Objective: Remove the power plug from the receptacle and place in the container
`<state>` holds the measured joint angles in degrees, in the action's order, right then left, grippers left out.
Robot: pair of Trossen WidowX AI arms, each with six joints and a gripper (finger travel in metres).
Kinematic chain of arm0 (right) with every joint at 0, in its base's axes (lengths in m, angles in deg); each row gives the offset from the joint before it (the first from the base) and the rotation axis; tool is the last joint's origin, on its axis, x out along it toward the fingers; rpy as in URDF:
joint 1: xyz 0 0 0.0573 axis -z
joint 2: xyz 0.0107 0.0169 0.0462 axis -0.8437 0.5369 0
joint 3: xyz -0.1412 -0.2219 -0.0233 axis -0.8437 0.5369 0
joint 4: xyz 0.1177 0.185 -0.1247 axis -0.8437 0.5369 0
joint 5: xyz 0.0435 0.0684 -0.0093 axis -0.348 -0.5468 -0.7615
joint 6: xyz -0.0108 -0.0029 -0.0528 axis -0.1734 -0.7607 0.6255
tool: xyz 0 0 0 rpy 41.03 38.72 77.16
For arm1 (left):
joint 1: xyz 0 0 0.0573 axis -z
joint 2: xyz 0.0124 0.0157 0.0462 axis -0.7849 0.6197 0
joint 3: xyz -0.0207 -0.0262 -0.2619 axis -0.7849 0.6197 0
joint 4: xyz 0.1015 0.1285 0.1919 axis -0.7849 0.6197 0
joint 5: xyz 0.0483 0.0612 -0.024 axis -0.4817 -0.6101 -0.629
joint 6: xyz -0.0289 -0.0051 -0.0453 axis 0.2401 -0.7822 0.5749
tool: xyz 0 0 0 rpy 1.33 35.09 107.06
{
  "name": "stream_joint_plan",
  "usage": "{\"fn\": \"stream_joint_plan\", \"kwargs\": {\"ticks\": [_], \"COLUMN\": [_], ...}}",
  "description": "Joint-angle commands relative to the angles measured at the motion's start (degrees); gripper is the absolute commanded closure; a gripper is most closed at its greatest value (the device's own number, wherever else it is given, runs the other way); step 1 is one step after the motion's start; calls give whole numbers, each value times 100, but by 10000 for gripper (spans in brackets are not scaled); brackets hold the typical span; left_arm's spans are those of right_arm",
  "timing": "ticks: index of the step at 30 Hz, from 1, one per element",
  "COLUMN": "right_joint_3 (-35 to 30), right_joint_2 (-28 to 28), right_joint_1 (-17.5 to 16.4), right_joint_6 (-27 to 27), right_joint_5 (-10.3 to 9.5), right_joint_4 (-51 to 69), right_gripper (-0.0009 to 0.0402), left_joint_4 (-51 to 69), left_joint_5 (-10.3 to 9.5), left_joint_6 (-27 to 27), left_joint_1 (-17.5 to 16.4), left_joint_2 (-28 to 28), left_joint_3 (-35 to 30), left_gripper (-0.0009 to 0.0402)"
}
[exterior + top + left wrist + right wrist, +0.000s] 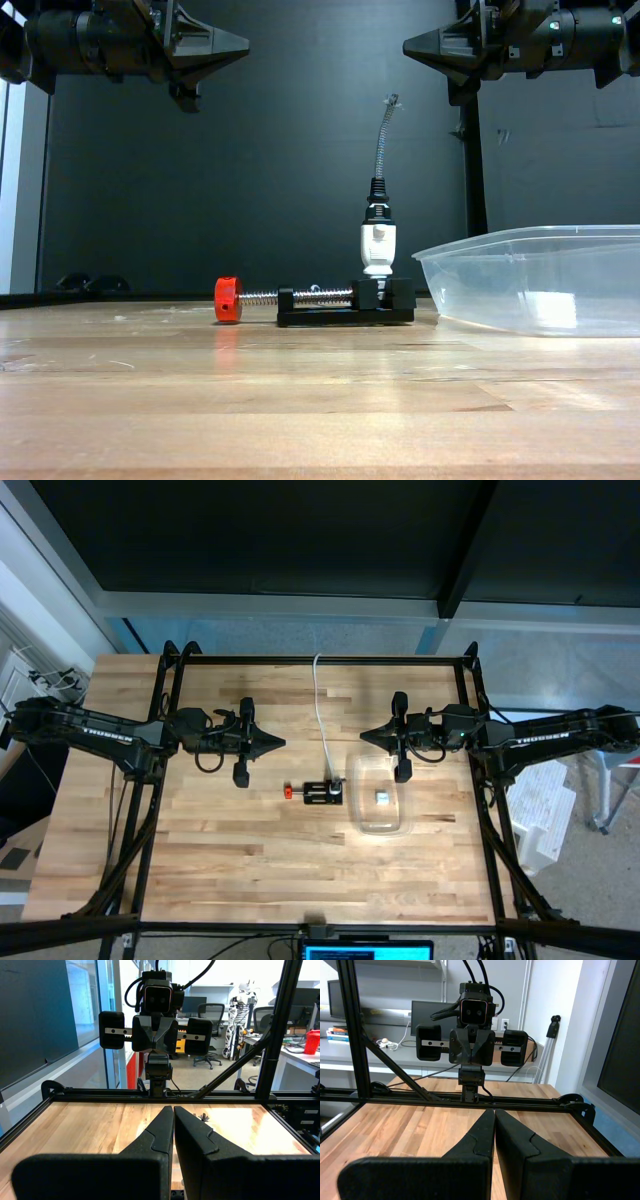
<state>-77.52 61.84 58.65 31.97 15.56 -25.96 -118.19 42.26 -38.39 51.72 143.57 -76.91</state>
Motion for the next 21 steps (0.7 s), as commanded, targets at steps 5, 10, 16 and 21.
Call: {"fn": "stream_joint_plan", "kwargs": {"ticks": [5,10,16,21], "right_joint_3": [-2,-2,-238,-890], "right_joint_2": [2,2,2,131], "right_joint_1": [-4,-4,-4,-31], "right_joint_6": [-7,-13,-466,-577], "right_joint_5": [-2,0,4,-4], "right_joint_4": [7,7,654,2516], "right_gripper": [393,393,393,393], "left_joint_4": [-2,-2,-2,-2], "left_joint_5": [2,2,0,2], "left_joint_6": [-2,-2,-2,-2], "left_joint_1": [0,0,-2,0], "left_joint_2": [2,2,2,2], "left_joint_3": [0,0,0,0], "left_gripper": [393,393,393,393]}}
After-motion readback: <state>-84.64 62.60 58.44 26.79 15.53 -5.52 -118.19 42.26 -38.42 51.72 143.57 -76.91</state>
